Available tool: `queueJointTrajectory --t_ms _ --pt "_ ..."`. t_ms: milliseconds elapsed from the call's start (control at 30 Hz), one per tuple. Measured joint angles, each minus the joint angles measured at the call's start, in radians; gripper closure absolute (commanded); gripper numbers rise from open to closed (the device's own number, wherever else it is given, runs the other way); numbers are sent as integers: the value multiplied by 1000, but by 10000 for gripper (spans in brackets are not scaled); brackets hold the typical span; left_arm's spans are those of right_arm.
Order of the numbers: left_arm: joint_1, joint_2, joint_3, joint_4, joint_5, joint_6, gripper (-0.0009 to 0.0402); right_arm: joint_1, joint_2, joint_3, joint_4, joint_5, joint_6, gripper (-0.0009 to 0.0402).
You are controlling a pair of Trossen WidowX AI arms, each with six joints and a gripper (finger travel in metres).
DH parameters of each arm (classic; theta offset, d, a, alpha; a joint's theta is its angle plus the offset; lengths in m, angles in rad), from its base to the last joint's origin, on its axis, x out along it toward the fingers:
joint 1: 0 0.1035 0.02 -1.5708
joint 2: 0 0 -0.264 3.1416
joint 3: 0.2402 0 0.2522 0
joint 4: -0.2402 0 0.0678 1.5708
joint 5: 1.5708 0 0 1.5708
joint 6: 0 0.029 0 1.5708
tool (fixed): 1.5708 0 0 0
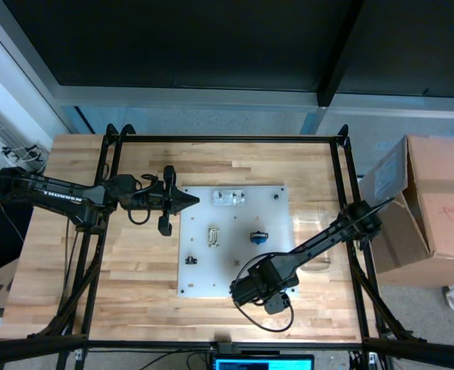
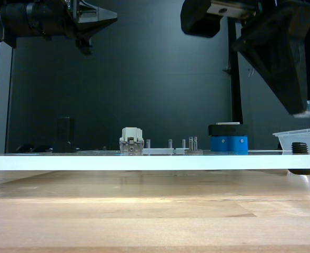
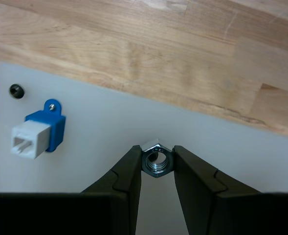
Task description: Pick the M12 nut and place it on its threads and fasten
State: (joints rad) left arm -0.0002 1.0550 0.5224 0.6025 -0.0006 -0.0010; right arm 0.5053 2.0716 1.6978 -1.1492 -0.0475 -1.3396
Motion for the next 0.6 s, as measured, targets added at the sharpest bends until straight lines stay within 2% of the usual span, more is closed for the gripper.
queueJointTrajectory --t_ms 600 --pt "0 0 0 0 0 0 393 -15 13 -37 36 1 0 334"
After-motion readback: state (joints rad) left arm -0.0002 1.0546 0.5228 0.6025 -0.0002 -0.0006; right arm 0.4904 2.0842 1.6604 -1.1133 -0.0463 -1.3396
